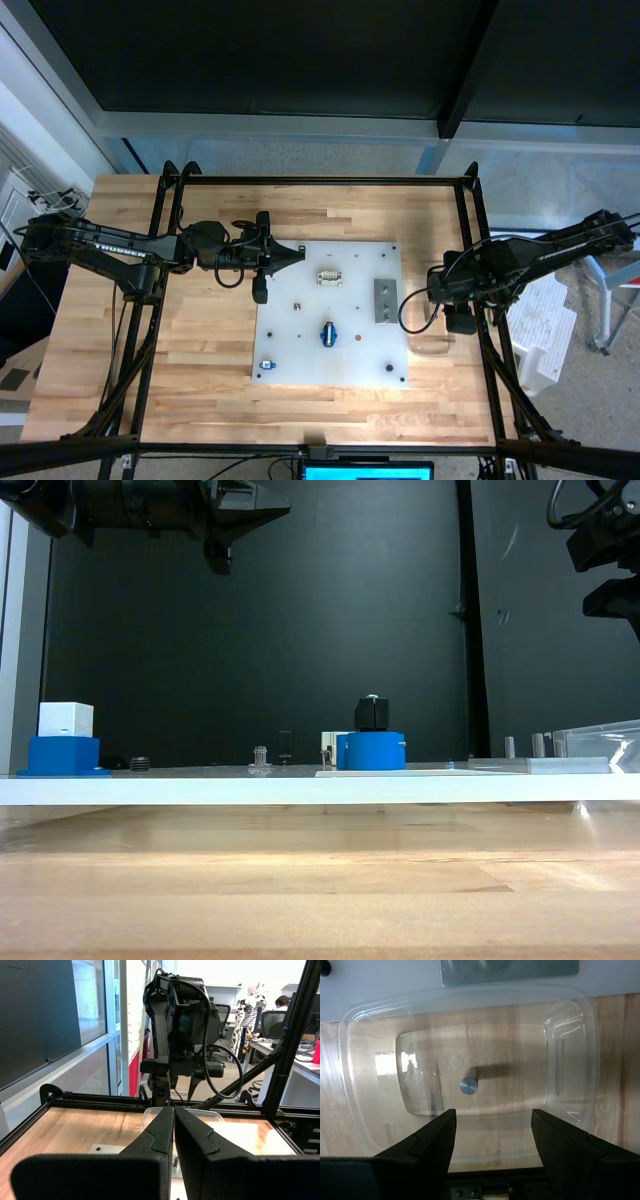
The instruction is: Pick the 16mm cylinder and install on the taskboard
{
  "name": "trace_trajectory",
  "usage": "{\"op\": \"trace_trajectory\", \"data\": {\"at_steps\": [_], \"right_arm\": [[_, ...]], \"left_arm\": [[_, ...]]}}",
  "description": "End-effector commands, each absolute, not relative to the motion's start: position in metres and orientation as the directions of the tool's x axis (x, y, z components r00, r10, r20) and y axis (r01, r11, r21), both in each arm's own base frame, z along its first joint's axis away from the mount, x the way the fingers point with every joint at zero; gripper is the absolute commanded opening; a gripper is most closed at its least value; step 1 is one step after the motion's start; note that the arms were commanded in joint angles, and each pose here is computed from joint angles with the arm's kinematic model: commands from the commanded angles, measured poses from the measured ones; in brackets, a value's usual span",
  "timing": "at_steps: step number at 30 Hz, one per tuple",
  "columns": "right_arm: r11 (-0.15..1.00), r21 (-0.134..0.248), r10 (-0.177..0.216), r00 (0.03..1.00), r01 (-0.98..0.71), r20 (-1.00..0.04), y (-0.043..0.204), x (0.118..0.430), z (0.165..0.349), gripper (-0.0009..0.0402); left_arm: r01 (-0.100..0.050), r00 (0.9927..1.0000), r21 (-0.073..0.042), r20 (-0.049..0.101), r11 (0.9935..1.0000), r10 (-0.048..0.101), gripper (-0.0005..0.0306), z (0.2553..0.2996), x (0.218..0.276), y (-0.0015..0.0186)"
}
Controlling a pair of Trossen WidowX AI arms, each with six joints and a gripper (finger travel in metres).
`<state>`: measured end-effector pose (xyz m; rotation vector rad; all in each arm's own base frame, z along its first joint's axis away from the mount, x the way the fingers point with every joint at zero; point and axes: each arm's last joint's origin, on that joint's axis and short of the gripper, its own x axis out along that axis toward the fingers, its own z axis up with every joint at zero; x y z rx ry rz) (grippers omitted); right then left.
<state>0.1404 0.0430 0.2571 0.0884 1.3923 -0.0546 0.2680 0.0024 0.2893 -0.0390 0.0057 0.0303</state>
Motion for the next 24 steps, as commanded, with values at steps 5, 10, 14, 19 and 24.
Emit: {"op": "trace_trajectory", "data": {"at_steps": [5, 10, 14, 19, 24], "right_arm": [[0.996, 0.021, 0.005, 0.184, 0.084, -0.983, 0.045, 0.142, 0.248, 0.0208], [0.995, 0.011, -0.007, 0.179, 0.100, -0.984, 0.046, 0.143, 0.243, 0.0208], [0.993, 0.011, -0.010, 0.171, 0.120, -0.985, 0.046, 0.144, 0.240, 0.0208], [0.993, 0.011, -0.010, 0.171, 0.118, -0.985, 0.047, 0.144, 0.236, 0.0208], [0.990, 0.020, -0.005, 0.178, 0.138, -0.984, 0.048, 0.145, 0.230, 0.0208]], "left_arm": [[-0.030, 0.99953, -0.039, -0.006, 0.99880, 0.030, 0.0001, 0.2894, 0.2680, 0.0025], [-0.030, 0.99954, -0.039, -0.006, 0.99881, 0.030, 0.0001, 0.2894, 0.2680, 0.0024], [-0.030, 0.99953, -0.039, -0.006, 0.99880, 0.030, 0.0001, 0.2894, 0.2680, 0.0025], [-0.030, 0.99953, -0.039, -0.006, 0.99880, 0.030, 0.0001, 0.2894, 0.2680, 0.0025], [-0.030, 0.99954, -0.039, -0.006, 0.99881, 0.030, 0.0001, 0.2894, 0.2680, 0.0024]]}}
